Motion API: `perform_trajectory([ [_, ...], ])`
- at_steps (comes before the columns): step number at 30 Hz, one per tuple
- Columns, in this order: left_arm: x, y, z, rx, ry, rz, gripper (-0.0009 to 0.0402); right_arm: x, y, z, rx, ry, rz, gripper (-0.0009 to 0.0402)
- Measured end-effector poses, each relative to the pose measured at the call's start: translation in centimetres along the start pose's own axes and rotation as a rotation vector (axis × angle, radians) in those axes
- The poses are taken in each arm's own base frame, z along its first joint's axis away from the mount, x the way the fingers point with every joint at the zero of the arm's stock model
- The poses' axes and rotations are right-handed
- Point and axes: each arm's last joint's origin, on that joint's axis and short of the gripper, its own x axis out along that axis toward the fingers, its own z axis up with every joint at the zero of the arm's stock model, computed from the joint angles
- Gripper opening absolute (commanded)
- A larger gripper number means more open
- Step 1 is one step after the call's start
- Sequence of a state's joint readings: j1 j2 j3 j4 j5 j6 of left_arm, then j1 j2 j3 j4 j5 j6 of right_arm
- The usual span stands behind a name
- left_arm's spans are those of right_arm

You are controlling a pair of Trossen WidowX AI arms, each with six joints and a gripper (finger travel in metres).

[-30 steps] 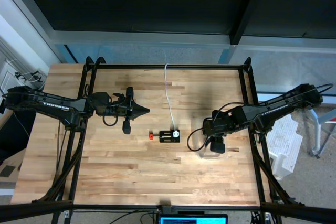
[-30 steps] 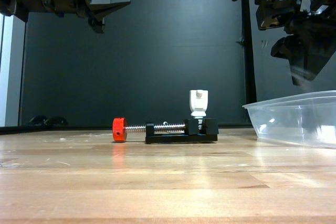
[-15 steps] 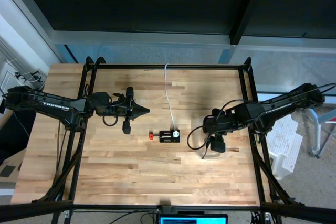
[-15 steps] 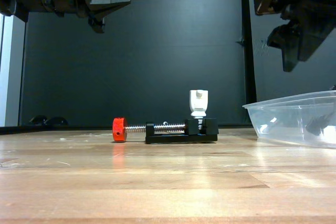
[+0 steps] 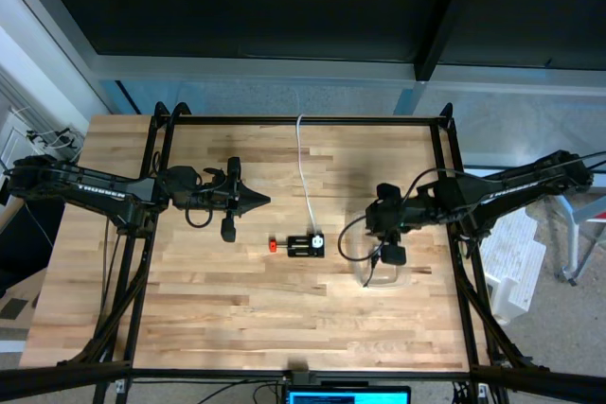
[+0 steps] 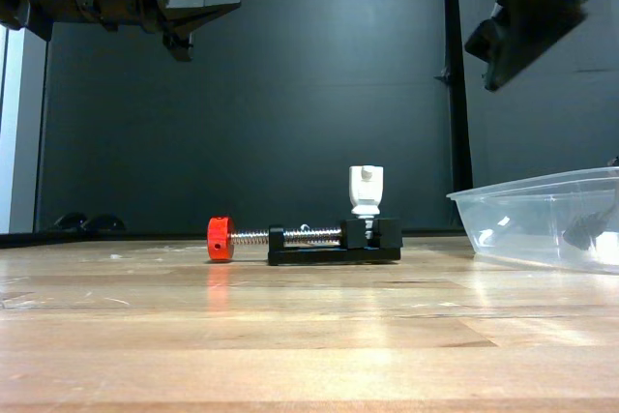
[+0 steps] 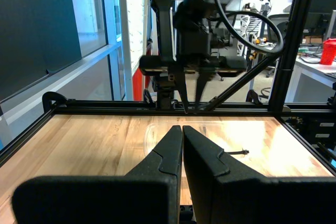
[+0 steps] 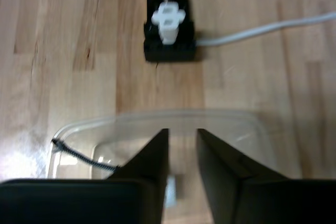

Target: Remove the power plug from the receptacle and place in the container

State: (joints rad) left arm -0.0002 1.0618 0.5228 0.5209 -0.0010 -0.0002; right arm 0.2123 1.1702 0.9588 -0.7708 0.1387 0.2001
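The power plug (image 6: pixel 583 230) lies inside the container (image 6: pixel 522 224), a clear tray at the right; its thin black cord (image 8: pixel 79 155) shows through the wall. The white receptacle (image 6: pixel 366 188) stands upright in the black clamp (image 6: pixel 334 240) with a red-orange knob (image 6: pixel 221 238), and nothing is plugged into it (image 8: pixel 168 17). My right gripper (image 6: pixel 495 70) hangs high above the container's left end, open and holding nothing (image 8: pixel 182 153). My left gripper (image 5: pixel 258 201) is parked left of the clamp, well above the table, with its fingers (image 7: pixel 173 140) pressed together.
A long white cable (image 5: pixel 304 163) runs from the receptacle to the table's far edge. A black frame (image 5: pixel 303 121) borders the back and sides of the wooden table (image 5: pixel 237 300).
The right gripper has risen and drawn back from the container, and the plug now lies in the tray. The left arm has not moved.
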Motion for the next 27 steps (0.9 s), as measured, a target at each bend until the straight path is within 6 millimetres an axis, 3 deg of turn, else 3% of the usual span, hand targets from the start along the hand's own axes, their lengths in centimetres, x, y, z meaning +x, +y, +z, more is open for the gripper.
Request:
perform_trajectory([
  [3, 0.0, 0.0, 0.0, 0.000, 0.000, 0.000, 0.0000, -0.4, -0.5, 0.4, -0.024, -0.050, -0.005, 0.0008],
  [14, 0.0, 0.0, 0.0, 0.000, 0.000, 0.000, 0.0000, -1.4, -2.6, 2.0, -0.038, -0.252, 0.000, 0.0000],
  [27, 0.0, 0.0, 0.0, 0.000, 0.000, 0.000, 0.0000, 0.3, -4.5, 2.7, -0.014, -0.571, 0.046, 0.0000],
])
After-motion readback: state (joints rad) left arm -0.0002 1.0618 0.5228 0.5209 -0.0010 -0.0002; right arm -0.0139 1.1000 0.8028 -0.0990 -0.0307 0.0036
